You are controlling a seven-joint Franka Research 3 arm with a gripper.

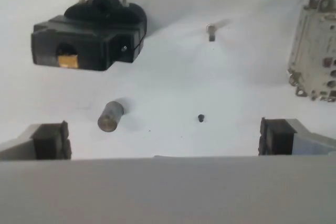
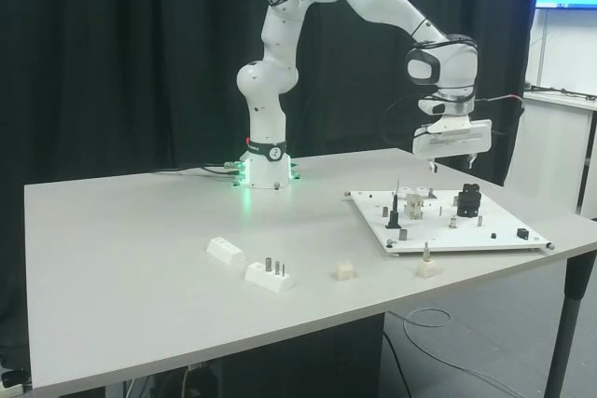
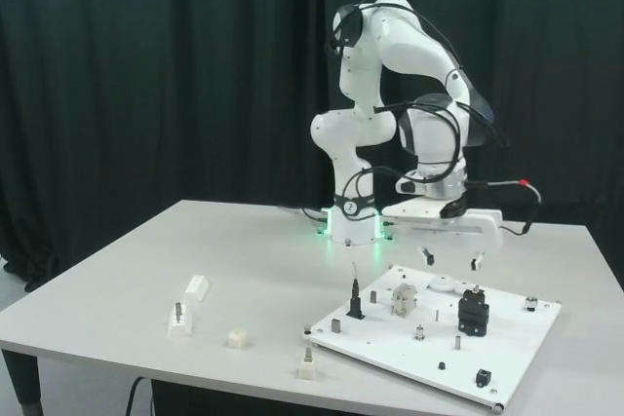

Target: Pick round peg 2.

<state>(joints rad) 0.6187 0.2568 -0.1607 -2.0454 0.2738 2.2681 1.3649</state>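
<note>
A short grey round peg (image 1: pixel 110 116) stands on the white board (image 1: pixel 173 82), a little off the midline between my fingers, toward one fingertip (image 1: pixel 51 140). A thinner grey peg (image 1: pixel 211 31) stands farther off. My gripper (image 1: pixel 164 139) is open with nothing between its fingers. It hangs above the board's far side (image 2: pixel 451 167), over the white board (image 2: pixel 466 235) at the table's right end. In the second room view the gripper (image 3: pixel 451 260) hovers above the board (image 3: pixel 507 358), apart from every part on it.
A black connector block (image 1: pixel 89 35) and a grey-white connector (image 1: pixel 317 45) sit on the board near the pegs, with a tiny black stud (image 1: pixel 201 118) between them. Small white holders (image 2: pixel 269 274) (image 2: pixel 227 250) (image 2: pixel 344 270) (image 2: pixel 427 267) lie on the grey table in front.
</note>
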